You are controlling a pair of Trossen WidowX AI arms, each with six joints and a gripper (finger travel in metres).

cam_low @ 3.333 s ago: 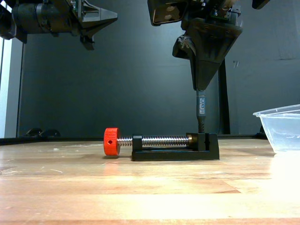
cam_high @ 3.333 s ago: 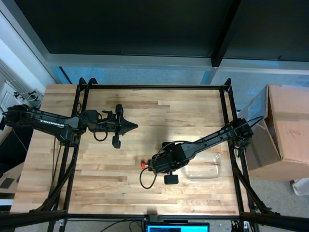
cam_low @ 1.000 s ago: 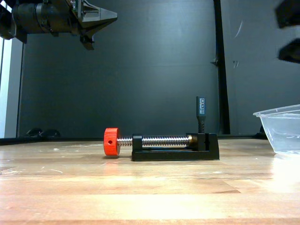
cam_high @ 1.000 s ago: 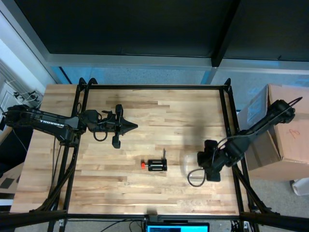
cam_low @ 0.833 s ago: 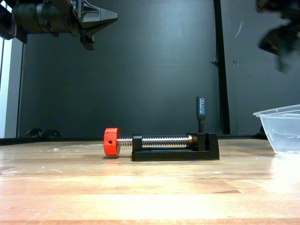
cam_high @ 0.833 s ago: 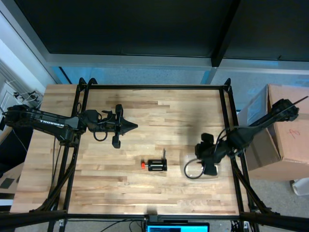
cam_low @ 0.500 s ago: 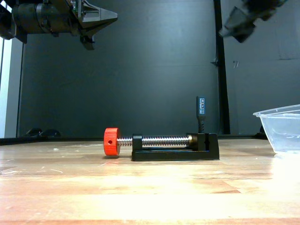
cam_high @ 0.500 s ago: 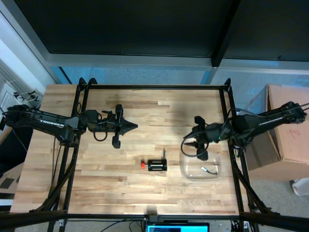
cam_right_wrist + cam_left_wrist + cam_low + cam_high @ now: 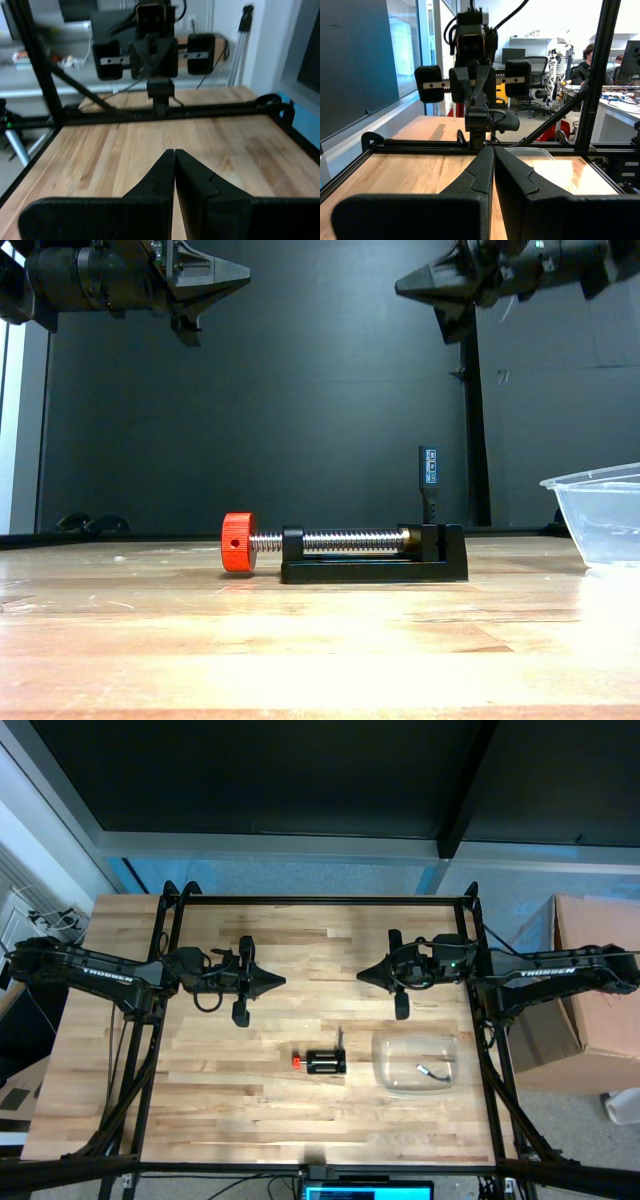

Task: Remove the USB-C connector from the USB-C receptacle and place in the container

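Left gripper (image 9: 493, 147): fingers pressed together with nothing between them. It is held high above the table (image 9: 250, 1105), tip pointing toward 3 o'clock, at about 11 o'clock from the vise (image 9: 326, 1062) in the high view.
Right gripper (image 9: 174, 151): fingers pressed together, holding nothing. It is raised just as high, tip pointing toward 9 o'clock, at about 1 o'clock from the vise. The two tips face each other, well apart.
USB-C connector (image 9: 432, 1071): lying free on the floor of the container (image 9: 384, 1072), toward its 4 o'clock side. It is clear of its seat and held by neither gripper.
Container: clear plastic tub resting on the table at 3 o'clock from the vise, near it but not touching. It sits at about 5 o'clock from the right gripper.
USB-C receptacle (image 9: 429, 478): standing upright, clamped at the vise's 3 o'clock end.
Vise: small, black and flat on the wood, with its screw running 9 to 3 o'clock and its red knob (image 9: 238, 541) at the 9 o'clock end.
Surroundings: black frame (image 9: 320, 901) around the table and a cardboard box (image 9: 592, 990) beyond its 3 o'clock edge.
CHANGE: 3.3 s ago the right gripper stood down over the receptacle. Since then it has swung across the container and risen to the far side, and the connector now lies in the container. The left gripper has stayed where it was.
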